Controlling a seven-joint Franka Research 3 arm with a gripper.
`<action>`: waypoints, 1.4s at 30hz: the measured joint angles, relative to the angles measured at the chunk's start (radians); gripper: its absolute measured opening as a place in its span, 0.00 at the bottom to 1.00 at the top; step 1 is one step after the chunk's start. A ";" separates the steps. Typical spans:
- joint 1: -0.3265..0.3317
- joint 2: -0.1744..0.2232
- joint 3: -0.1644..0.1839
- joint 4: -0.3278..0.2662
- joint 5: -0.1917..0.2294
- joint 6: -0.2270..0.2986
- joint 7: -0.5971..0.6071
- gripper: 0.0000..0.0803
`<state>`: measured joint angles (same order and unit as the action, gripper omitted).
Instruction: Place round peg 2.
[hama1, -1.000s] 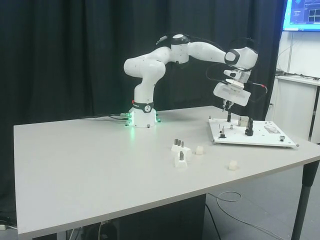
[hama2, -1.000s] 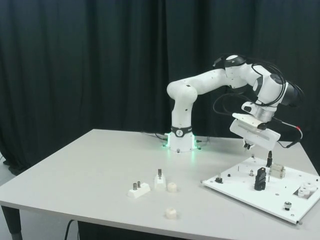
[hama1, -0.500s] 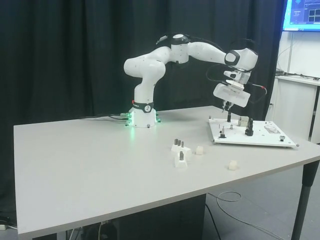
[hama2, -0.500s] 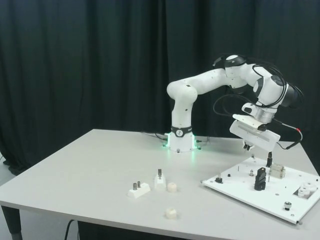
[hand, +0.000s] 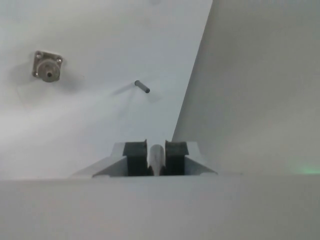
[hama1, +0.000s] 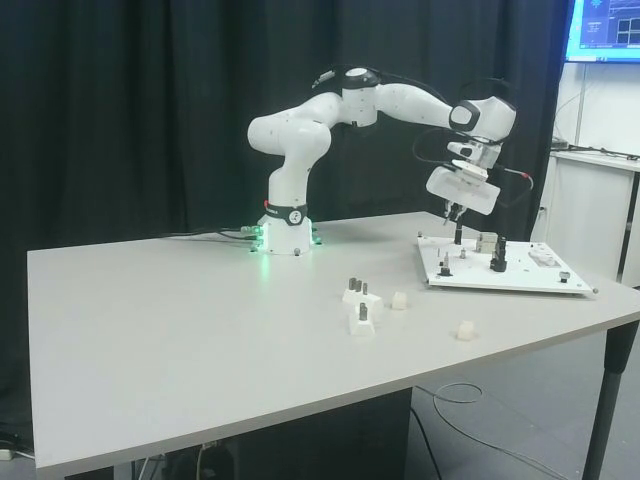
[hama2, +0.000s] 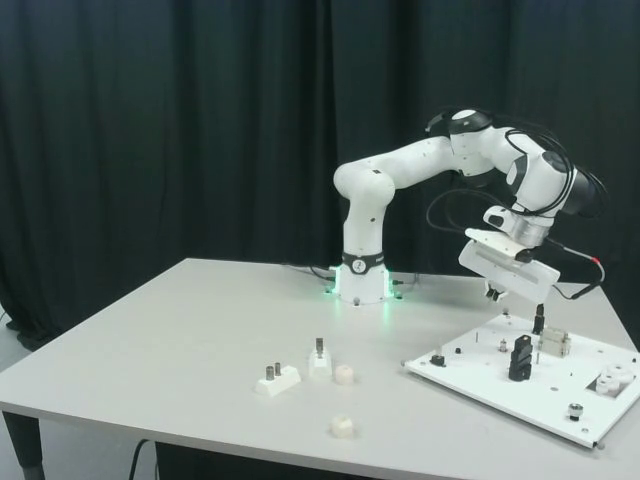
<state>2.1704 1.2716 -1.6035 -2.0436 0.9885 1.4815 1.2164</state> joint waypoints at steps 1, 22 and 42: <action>0.000 0.000 0.000 0.000 0.000 0.000 -0.002 0.09; -0.016 -0.017 -0.012 -0.069 -0.097 0.152 -0.073 0.09; -0.073 -0.041 -0.105 -0.328 0.022 0.409 -0.420 0.09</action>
